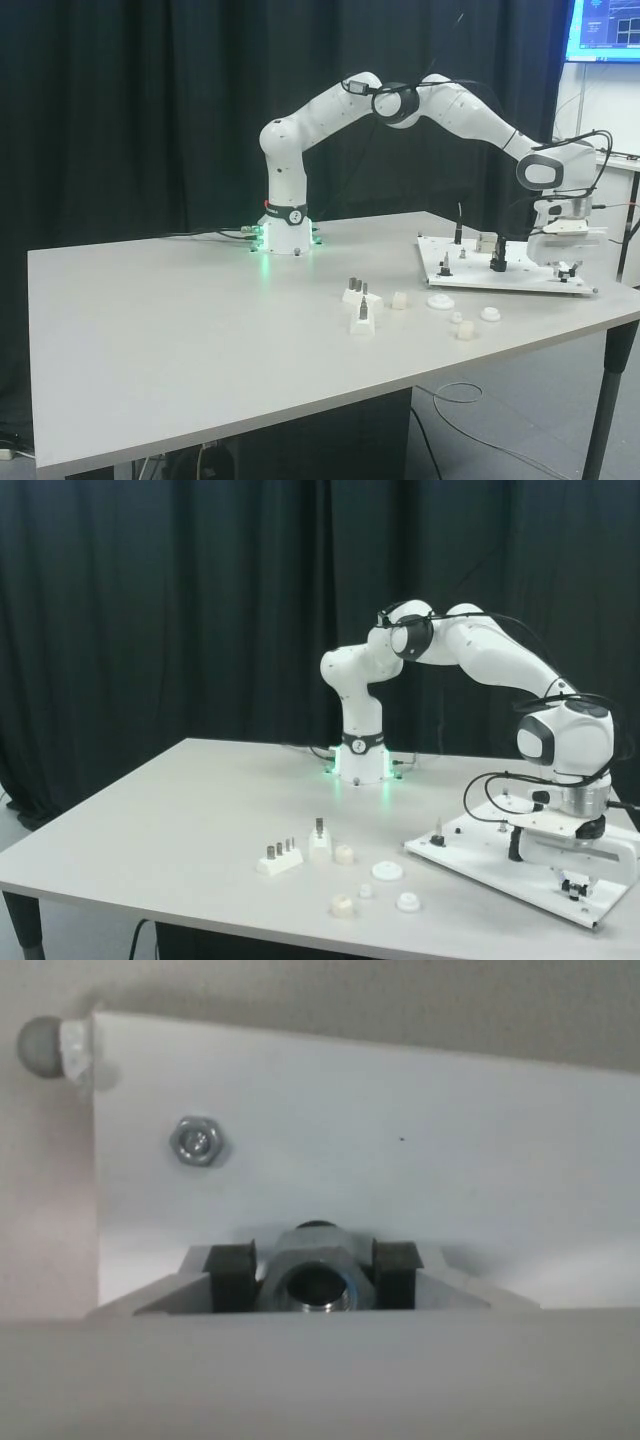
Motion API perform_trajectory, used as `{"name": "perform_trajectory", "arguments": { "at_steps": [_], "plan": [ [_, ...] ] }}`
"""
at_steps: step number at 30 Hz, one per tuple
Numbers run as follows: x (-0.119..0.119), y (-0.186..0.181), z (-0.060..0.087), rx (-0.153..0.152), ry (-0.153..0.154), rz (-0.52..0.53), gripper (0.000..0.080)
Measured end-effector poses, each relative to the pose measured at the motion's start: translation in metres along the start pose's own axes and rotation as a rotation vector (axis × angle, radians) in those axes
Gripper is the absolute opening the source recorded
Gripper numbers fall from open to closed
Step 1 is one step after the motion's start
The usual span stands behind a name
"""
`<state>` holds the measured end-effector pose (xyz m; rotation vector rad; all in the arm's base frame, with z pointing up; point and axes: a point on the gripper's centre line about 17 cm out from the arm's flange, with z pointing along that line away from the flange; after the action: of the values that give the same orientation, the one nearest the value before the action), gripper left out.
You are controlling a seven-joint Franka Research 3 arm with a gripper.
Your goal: Insert bolt 4.
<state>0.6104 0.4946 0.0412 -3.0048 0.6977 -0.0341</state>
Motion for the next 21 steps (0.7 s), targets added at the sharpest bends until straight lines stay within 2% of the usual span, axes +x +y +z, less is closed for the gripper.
{"name": "perform_trajectory", "arguments": {
  "at_steps": [9,21],
  "plan": [
    [0.0002,-0.0001,0.0,0.001,0.001,0.097,0.0245],
    [0.0007,-0.0002,0.0,0.002,0.001,0.305,0.0245]
  ]
}}
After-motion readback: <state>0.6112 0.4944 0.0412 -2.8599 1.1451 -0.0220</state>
